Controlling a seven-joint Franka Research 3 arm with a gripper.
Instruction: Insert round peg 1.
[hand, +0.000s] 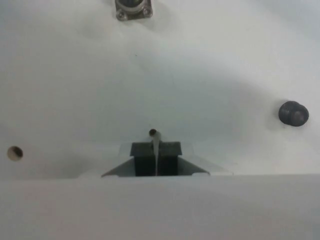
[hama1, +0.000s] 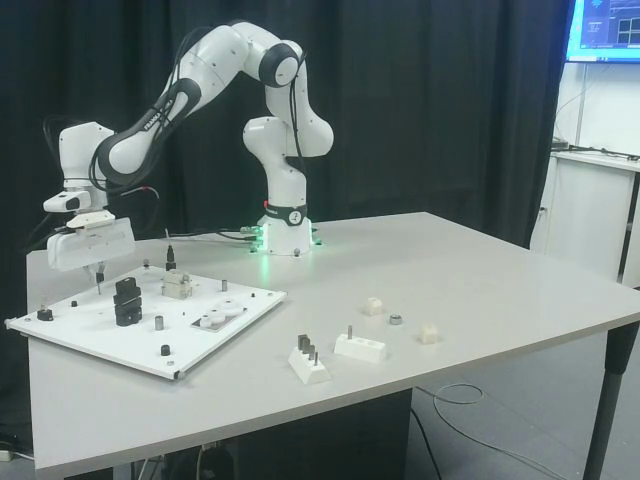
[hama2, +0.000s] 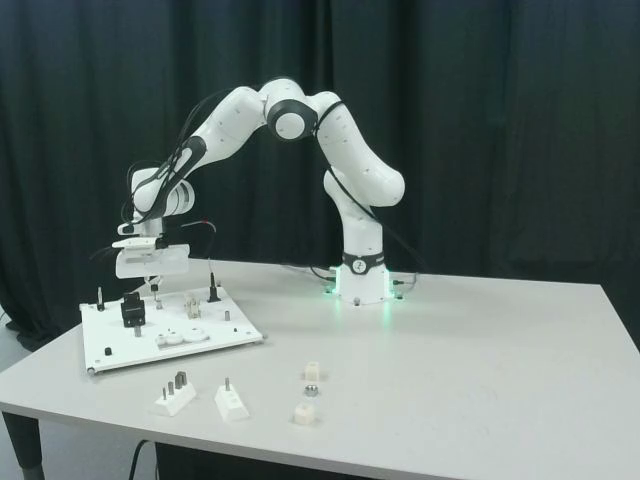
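My gripper (hand: 156, 159) is shut on round peg 1 (hand: 155, 142), a thin grey pin held upright between the two black fingers (hand: 144, 161). The pin's lower end meets a small dark hole (hand: 152, 132) in the white board (hand: 200, 75); I cannot tell whether it has gone in. In the first room view the gripper (hama1: 98, 268) hangs low over the board's far left part (hama1: 70, 325), with the pin (hama1: 100, 281) reaching down to the surface. The second room view shows the gripper (hama2: 155, 281) over the board's rear edge (hama2: 110, 358).
On the board stand a black block (hama1: 127, 300), a black knob (hand: 293, 113), a metal connector (hand: 133, 9), white gears (hama1: 215, 318) and several short posts. An open hole (hand: 15, 153) lies to one side. Two white peg holders (hama1: 310, 364) (hama1: 360, 346) and small parts rest on the grey table (hama1: 480, 270).
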